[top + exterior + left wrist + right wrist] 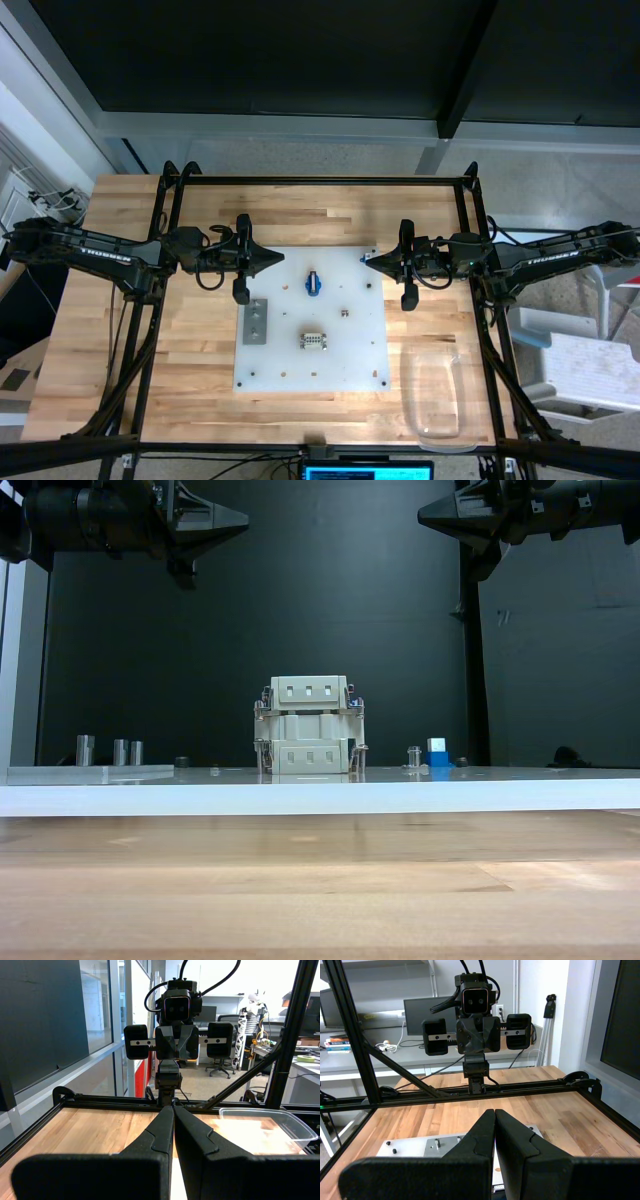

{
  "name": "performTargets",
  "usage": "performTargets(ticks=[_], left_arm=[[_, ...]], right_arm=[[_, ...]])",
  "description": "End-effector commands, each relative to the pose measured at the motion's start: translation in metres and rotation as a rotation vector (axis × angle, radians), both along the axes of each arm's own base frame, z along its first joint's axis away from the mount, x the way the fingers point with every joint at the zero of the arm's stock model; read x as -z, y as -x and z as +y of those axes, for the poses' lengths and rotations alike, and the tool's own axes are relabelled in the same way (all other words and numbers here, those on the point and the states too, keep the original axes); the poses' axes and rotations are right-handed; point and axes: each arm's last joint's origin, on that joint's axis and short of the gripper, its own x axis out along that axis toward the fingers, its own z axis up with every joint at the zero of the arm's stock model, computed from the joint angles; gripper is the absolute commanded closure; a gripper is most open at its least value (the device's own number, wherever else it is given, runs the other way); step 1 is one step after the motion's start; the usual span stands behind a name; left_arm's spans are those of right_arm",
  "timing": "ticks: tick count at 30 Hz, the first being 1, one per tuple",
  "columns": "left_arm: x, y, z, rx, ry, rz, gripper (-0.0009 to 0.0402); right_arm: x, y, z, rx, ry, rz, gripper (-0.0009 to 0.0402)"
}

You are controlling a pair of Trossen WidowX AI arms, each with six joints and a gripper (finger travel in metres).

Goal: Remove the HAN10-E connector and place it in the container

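2 claws pressed together, holding nothing: the left gripper (283,259) and right gripper (368,261) hover on outstretched, level arms, tips facing, over the white task board (360,330). The HAN10-E connector (314,342) sits mounted on the board; the container (437,400) lies just right of it.
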Motion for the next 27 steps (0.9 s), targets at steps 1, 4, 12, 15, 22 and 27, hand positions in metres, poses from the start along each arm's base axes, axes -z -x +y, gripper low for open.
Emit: performTargets(ticks=[1, 4, 12, 15, 22, 27], left_arm=[[0.0, 0.0, 0.0, -0.001, 0.0, 0.0, 0.0393], [0.0, 0.0, 0.0, -0.001, 0.0, 0.0, 0.0393], [0.0, 0.0, 0.0, -0.001, 0.0, 0.0, 0.0393], [0.0, 0.0, 0.0, -0.001, 0.0, 0.0, 0.0393], [0.0, 0.0, 0.0, 0.0, 0.0, 0.0, 0.0393], [0.0, 0.0, 0.0, -0.001, 0.0, 0.0, 0.0393]], right_arm=[[0.0, 0.0, 0.0, 0.0, -0.001, 0.0, 0.0393], [0.0, 0.0, 0.0, 0.0, -0.001, 0.0, 0.0393], [0.0, 0.0, 0.0, 0.0, -0.001, 0.0, 0.0393], [0.0, 0.0, 0.0, 0.0, -0.001, 0.0, 0.0393], [-0.003, -0.001, 0.0, -0.005, -0.018, 0.004, 0.0393], [-0.014, -0.005, 0.001, -0.011, -0.011, 0.084, 0.0393]])
